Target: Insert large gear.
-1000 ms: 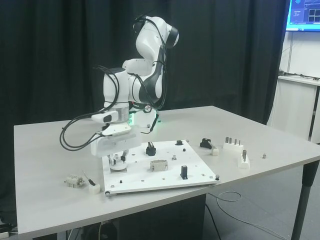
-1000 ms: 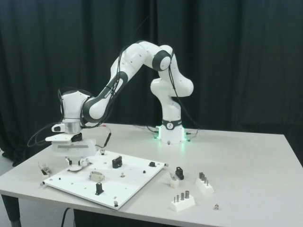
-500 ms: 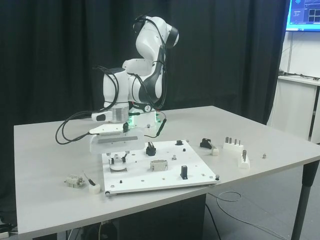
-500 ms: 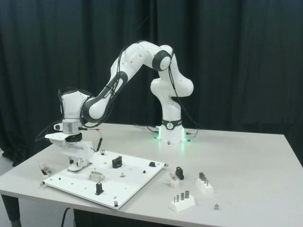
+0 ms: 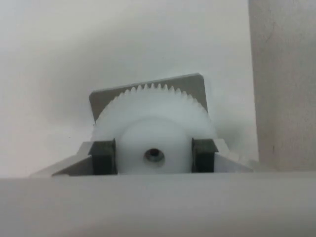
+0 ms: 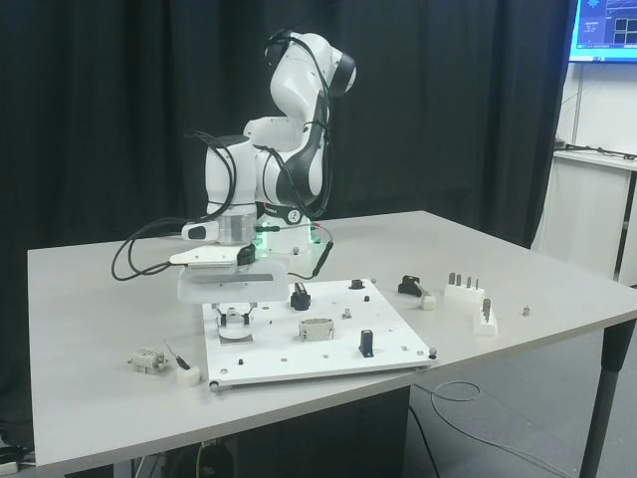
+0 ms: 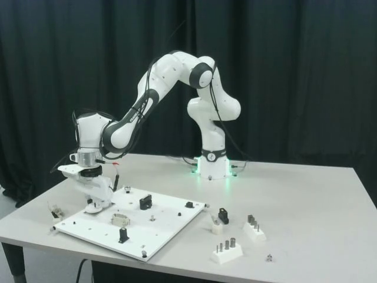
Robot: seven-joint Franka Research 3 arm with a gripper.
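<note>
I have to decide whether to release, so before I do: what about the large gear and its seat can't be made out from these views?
- Wrist view: lower part of the large gear is cut off behind the gripper body, so how far it sits on its post is hidden.
- First room view: the gripper covers the gear; seating on the white board cannot be told.
- Second room view: gear and post are too small, behind the gripper.
</note>
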